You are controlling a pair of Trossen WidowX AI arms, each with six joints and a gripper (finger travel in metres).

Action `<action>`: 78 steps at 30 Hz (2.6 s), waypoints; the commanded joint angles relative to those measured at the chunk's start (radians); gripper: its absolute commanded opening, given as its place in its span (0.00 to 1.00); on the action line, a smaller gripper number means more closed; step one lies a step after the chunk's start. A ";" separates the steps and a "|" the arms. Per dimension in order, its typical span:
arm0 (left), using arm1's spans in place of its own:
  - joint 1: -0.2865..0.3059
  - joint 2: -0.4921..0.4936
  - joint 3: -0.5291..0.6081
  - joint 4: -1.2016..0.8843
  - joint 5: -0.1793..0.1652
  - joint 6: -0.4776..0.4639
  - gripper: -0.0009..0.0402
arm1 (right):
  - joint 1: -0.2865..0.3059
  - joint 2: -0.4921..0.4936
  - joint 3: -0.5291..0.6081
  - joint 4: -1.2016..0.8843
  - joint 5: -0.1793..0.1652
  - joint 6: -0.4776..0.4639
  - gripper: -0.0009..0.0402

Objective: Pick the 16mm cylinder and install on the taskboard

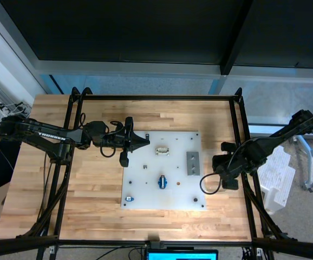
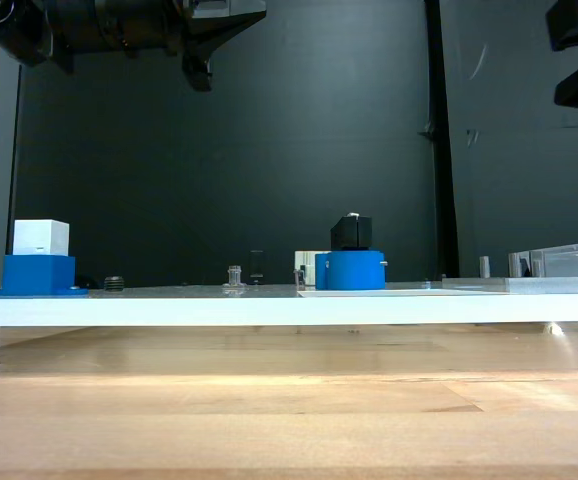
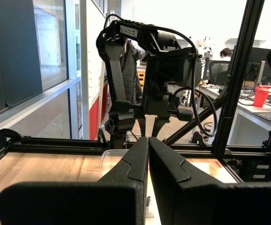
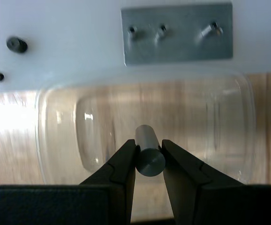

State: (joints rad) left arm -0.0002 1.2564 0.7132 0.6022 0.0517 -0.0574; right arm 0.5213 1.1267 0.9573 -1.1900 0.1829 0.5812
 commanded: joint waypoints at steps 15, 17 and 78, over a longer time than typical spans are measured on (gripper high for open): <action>0.000 0.000 0.000 0.000 0.000 0.000 0.02 | -0.074 0.303 0.192 0.086 0.000 -0.097 0.04; 0.000 0.000 0.000 0.000 0.000 0.000 0.02 | -0.079 0.339 0.216 0.094 0.000 -0.099 0.04; 0.000 0.000 0.000 0.000 0.000 0.000 0.02 | -0.161 0.715 0.451 0.230 -0.076 -0.160 0.04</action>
State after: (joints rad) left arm -0.0002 1.2564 0.7132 0.6022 0.0517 -0.0574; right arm 0.3599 1.8420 1.4124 -0.9638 0.1078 0.4210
